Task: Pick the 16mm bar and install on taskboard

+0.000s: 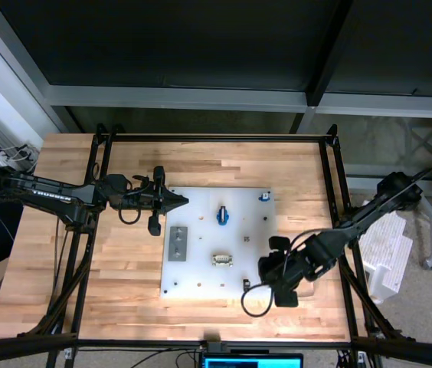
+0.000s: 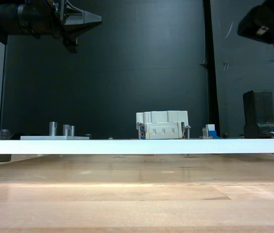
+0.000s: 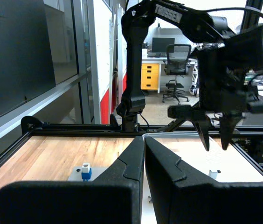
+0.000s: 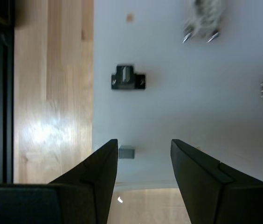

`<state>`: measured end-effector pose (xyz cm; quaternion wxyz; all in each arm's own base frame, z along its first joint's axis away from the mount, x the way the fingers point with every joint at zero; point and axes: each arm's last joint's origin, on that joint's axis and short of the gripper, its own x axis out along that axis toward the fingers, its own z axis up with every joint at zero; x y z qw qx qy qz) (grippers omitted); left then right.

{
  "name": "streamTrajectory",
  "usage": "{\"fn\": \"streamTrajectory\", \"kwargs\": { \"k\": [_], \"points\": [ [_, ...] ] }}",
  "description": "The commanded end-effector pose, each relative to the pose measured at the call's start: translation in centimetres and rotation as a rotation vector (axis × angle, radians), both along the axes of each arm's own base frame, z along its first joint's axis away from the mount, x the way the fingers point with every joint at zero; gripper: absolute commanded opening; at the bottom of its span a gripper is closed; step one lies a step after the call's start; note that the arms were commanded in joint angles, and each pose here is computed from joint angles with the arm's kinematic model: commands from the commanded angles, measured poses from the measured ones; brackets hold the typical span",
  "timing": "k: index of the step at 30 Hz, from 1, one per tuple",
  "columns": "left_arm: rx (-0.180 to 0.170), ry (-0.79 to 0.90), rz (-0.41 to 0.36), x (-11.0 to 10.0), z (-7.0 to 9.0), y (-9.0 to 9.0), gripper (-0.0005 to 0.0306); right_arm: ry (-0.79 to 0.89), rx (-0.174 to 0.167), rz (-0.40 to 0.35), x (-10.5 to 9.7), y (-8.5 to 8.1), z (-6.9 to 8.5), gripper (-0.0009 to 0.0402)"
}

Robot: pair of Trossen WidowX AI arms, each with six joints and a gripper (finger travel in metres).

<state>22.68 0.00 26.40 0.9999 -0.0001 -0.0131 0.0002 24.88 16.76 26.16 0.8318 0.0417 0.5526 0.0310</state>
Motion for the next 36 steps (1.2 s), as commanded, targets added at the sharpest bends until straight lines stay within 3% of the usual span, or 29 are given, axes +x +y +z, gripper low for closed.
{"fn": "streamTrajectory", "kwargs": {
  "k": [1,5,13,19,25,33,36],
  "points": [
    [0.0,0.0,0.0,0.0,0.0,0.0,0.0,-0.054,-0.015,-0.029,-0.3,-0.6,1.0,0.0131],
    [0.0,0.0,0.0,0.0,0.0,0.0,0.0,-0.098,-0.003,-0.051,-0.5,-1.5,2.1,0.0093],
    [0.0,0.0,0.0,0.0,0.0,0.0,0.0,-0.157,-0.02,-0.054,-0.9,-3.6,3.3,-0.0005],
    [0.0,0.0,0.0,0.0,0.0,0.0,0.0,-0.234,-0.049,-0.065,-1.2,-5.8,4.2,0.0001],
    [0.0,0.0,0.0,0.0,0.0,0.0,0.0,-0.373,-0.055,-0.061,-1.4,-8.2,5.1,0.0],
    [0.0,0.0,0.0,0.0,0.0,0.0,0.0,-0.54,-0.101,-0.061,-1.3,-11.0,6.2,0.0],
    [0.0,0.0,0.0,0.0,0.0,0.0,0.0,-0.579,-0.091,-0.05,-1.0,-12.0,6.2,0.0]
  ]
}}
